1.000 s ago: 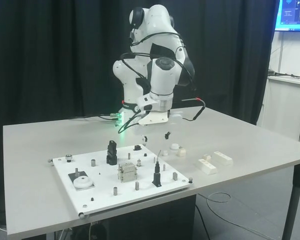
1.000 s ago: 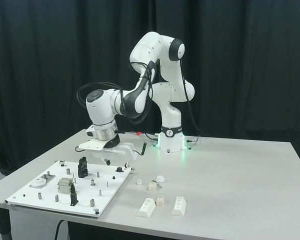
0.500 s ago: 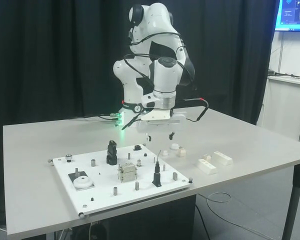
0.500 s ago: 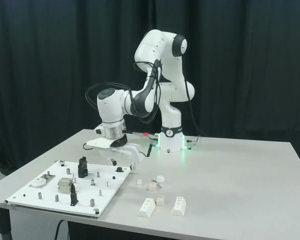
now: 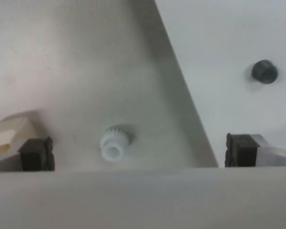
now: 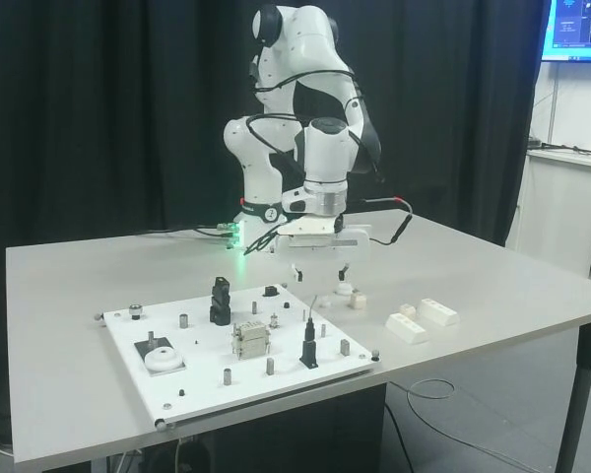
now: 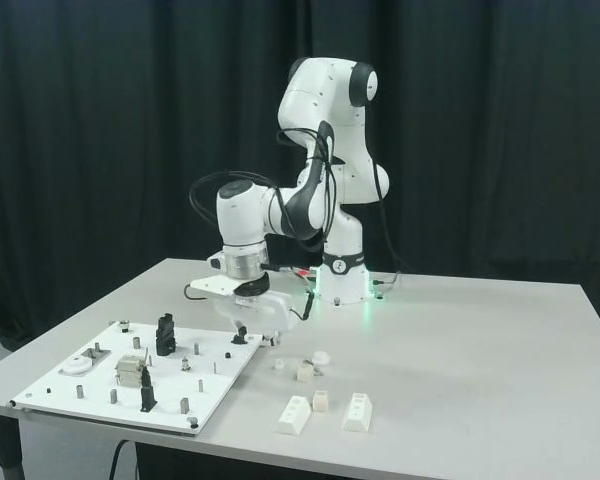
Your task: Pick small gear.
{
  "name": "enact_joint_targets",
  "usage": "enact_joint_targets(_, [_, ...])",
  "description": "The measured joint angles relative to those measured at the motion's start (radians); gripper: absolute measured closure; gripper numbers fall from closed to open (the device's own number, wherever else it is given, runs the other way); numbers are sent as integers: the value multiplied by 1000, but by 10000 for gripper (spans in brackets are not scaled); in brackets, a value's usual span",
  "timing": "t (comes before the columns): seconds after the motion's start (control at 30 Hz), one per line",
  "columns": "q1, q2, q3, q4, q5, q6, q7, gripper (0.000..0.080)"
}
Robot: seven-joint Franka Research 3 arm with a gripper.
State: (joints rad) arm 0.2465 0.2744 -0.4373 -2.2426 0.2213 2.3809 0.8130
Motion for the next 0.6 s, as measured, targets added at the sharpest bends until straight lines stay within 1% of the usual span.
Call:
enact_joint_targets(0.17, [14,-9,0,-49,14,76,25,3])
enact_joint_targets(0.3, [24,-9,0,-78,25,124,38,3])
enact_joint_targets(0.5, [40,-9,0,-111,48,168,67,3])
enact_joint_targets(0.6, [48,-9,0,-123,51,181,84,3])
